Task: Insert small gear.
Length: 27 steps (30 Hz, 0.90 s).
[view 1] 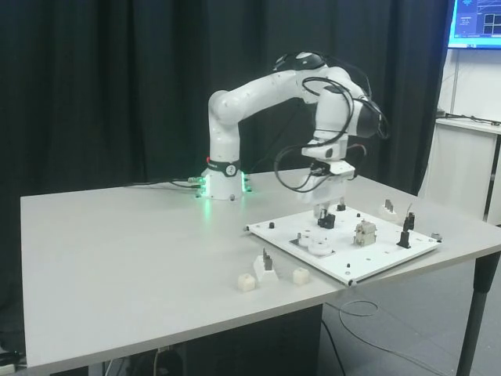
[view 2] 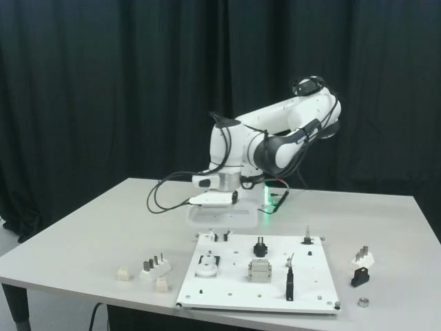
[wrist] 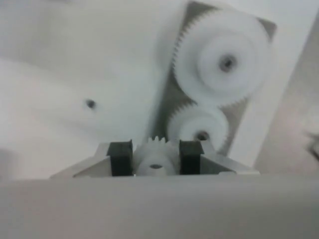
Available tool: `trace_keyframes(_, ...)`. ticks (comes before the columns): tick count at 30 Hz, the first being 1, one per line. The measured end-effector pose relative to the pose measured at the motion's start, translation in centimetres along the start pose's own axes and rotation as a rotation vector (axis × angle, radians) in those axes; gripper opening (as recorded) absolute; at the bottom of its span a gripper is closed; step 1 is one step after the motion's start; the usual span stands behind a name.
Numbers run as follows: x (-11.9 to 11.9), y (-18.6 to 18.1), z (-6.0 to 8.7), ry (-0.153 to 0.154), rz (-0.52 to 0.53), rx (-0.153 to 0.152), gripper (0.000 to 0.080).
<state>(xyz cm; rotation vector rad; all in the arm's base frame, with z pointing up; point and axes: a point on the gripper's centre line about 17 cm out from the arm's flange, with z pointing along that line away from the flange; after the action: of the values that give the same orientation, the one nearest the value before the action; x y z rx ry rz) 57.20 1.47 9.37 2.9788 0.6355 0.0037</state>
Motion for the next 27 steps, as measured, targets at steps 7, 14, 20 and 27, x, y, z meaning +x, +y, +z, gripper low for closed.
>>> trace_keyframes(7,-2.0,2.0,0.1,0.015,0.002,-0.011,0.0196)
trace_keyframes(14,-3.6,3.4,0.6,0.026,0.003,-0.002,0.0196)
trace_keyframes(20,-4.4,4.2,1.4,0.034,-0.001,0.007,0.0196)
trace_keyframes(27,-4.7,4.0,2.5,0.042,-0.023,0.028,0.0196)
